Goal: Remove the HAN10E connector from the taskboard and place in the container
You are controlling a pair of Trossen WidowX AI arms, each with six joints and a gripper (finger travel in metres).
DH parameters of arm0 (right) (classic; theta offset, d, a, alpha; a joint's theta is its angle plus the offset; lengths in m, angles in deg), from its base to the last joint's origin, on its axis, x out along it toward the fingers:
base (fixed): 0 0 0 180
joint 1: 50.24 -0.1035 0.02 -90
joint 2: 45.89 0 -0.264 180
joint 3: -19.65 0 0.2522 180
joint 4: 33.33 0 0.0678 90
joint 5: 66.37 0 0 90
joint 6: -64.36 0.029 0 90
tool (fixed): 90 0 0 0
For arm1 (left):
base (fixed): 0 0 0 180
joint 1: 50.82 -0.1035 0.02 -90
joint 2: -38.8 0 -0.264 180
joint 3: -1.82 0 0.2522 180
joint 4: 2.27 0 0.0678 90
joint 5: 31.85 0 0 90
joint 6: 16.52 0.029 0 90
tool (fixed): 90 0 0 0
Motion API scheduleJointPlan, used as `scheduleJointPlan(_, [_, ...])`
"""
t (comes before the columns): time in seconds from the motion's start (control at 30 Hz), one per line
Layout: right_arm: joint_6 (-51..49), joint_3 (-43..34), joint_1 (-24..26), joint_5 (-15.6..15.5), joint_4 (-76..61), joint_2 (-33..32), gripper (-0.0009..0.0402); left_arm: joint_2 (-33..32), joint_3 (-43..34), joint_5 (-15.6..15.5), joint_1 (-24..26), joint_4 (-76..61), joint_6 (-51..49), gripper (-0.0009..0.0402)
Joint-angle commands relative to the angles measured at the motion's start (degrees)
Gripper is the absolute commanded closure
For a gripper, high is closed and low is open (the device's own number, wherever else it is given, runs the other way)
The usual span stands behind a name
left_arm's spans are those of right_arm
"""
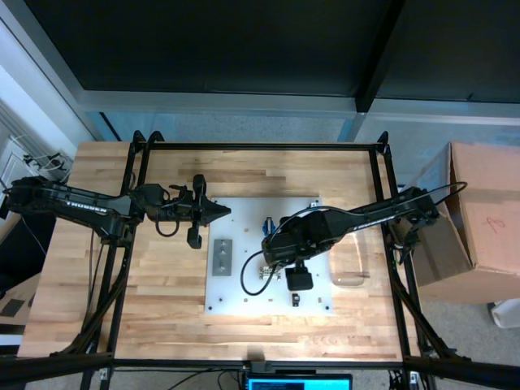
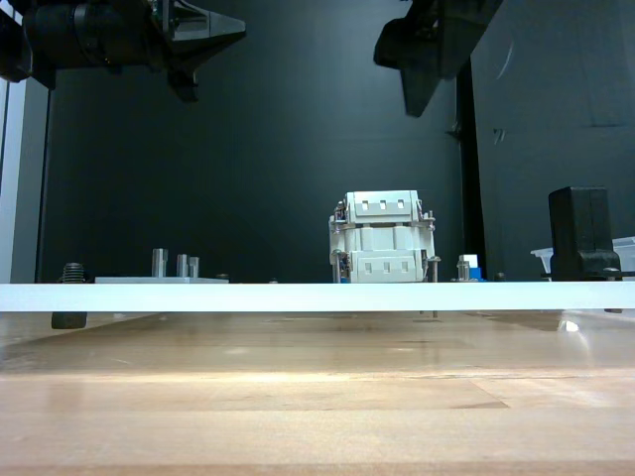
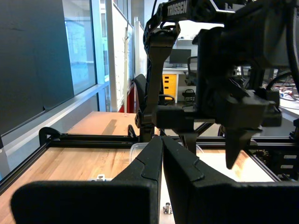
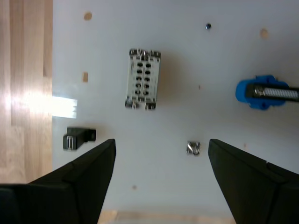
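The right tool (image 4: 161, 142) hangs over the board (image 4: 187, 56) with its fingers (image 4: 88, 177) wide apart and nothing between them. Its own camera looks straight down on the connector (image 4: 143, 79), which sits ahead of the fingertips with bare board all round it, a blue part (image 4: 254, 93) well off to one side and a black block (image 4: 79, 137) near the board's edge. From overhead the right tool (image 1: 280, 248) hides most of that spot. The low view gives the heights: the connector (image 2: 382, 238) stands upright in its seat on the board (image 2: 298, 296), and the right tool (image 2: 427, 59) is well above it, not touching. The left tool (image 2: 198, 35) is just as high, over the board's left side. Its own view shows the left tool (image 3: 162, 140) with fingers pressed together, empty, pointing at the right arm. Overhead, the left tool (image 1: 213, 211) sits at the board's (image 1: 244, 296) left edge. The clear container (image 1: 351, 260) lies just right of the board on the tabletop (image 1: 162, 317), inside the black frame (image 1: 260, 146).
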Motion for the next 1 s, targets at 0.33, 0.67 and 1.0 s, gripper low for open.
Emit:
scheduleJointPlan(0.33, [0.1, 0.0, -0.3, 0.0, 7.2, -5.6, 0.0098, 0.0, 0.0, 0.0, 0.0, 0.0, 0.0, 0.0393])
scheduleJointPlan(0.67, [0.2, 0.0, -0.4, -0.1, 13.2, -9.1, 0.0098, 0.0, 0.0, 0.0, 0.0, 0.0, 0.0, 0.0393])
scheduleJointPlan(1.0, [0.3, -0.1, -0.4, 0.0, 17.4, -11.8, 0.0099, 0.0, 0.0, 0.0, 0.0, 0.0, 0.0, 0.0393])
